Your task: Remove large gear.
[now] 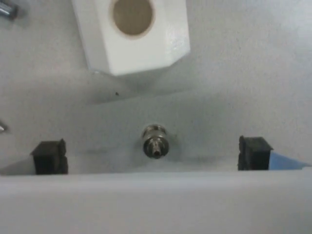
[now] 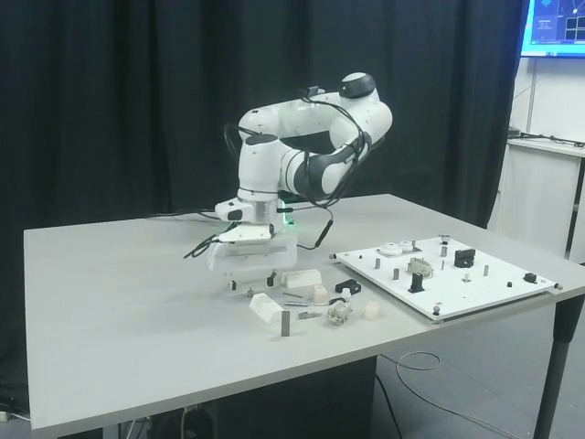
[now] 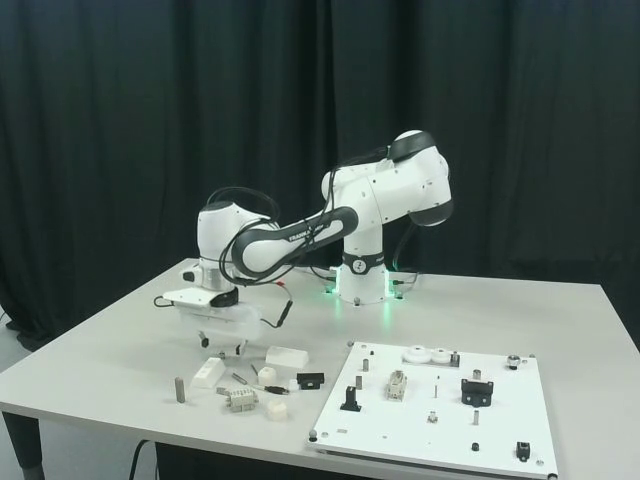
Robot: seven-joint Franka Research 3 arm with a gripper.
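Observation:
Two white gears sit side by side at the far edge of the white board; the bigger one lies flat on the board. My gripper hangs low over the table well to the left of the board, far from the gears. In the wrist view the gripper is open, its black fingertips wide apart. A small metal connector lies on the table between them, untouched. No gear shows in the wrist view.
A white block with a round hole lies just past the fingertips. Loose parts lie between gripper and board: white blocks, a grey peg, a black piece. Black and grey fixtures stand on the board.

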